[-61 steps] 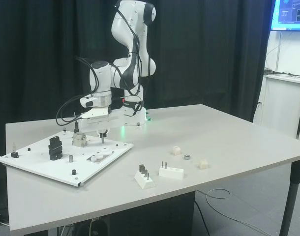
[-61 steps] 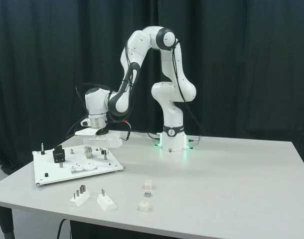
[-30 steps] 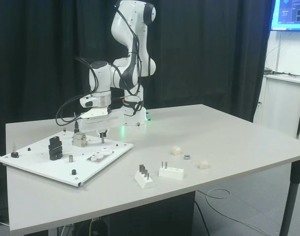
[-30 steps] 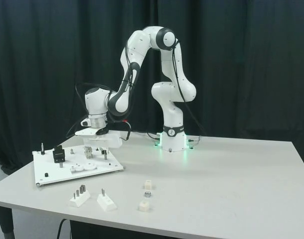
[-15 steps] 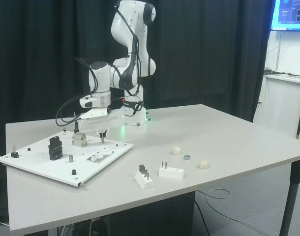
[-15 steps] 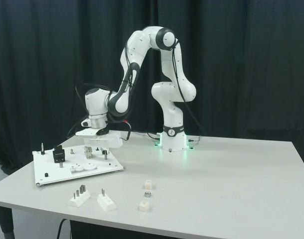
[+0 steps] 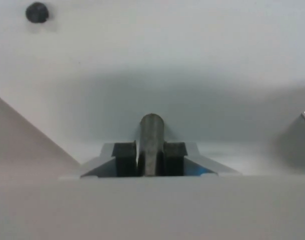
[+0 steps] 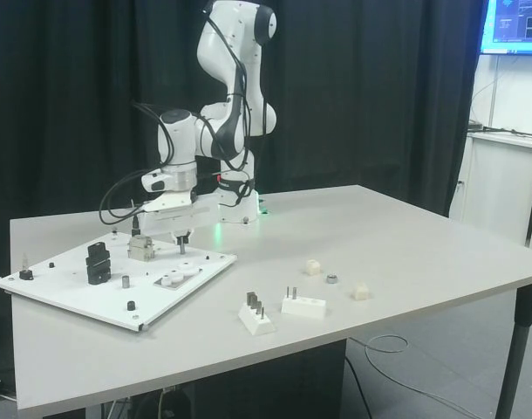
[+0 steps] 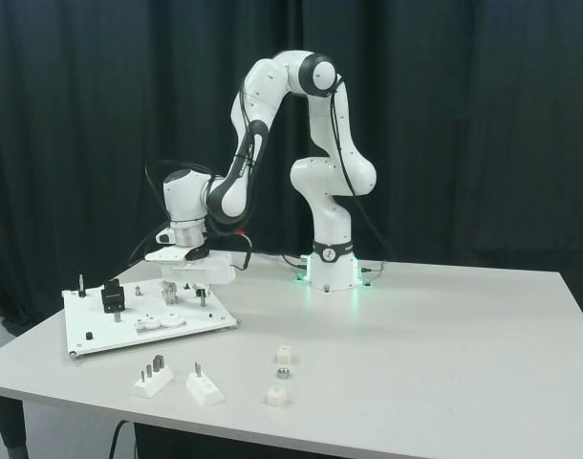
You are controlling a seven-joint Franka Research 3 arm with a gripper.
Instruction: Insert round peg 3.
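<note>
Near edge of grey worktop [image 8: 405, 253], lower centre of first room view: two white peg holders, one [image 8: 256, 318] carrying several pegs, the other [image 8: 303, 305] carrying one thin pin. Right of them, three small parts: white block [image 8: 313, 267], nut [image 8: 333, 279], white block [image 8: 361, 291].

Mid-left: white assembly board [image 8: 92, 292] with black fixture [image 8: 96, 263], white gears [image 8: 176, 278], a few short posts.

Over the board's far portion: claw [image 8: 182, 237] closed on round peg [image 7: 151, 142], held upright between the black pads [image 7: 124, 159]. Peg [image 8: 182, 246] tip sits at or just above the board; contact cannot be told.

Behind: white arm [image 9: 272, 124], base [image 9: 332, 273] lit green, black curtain.
</note>
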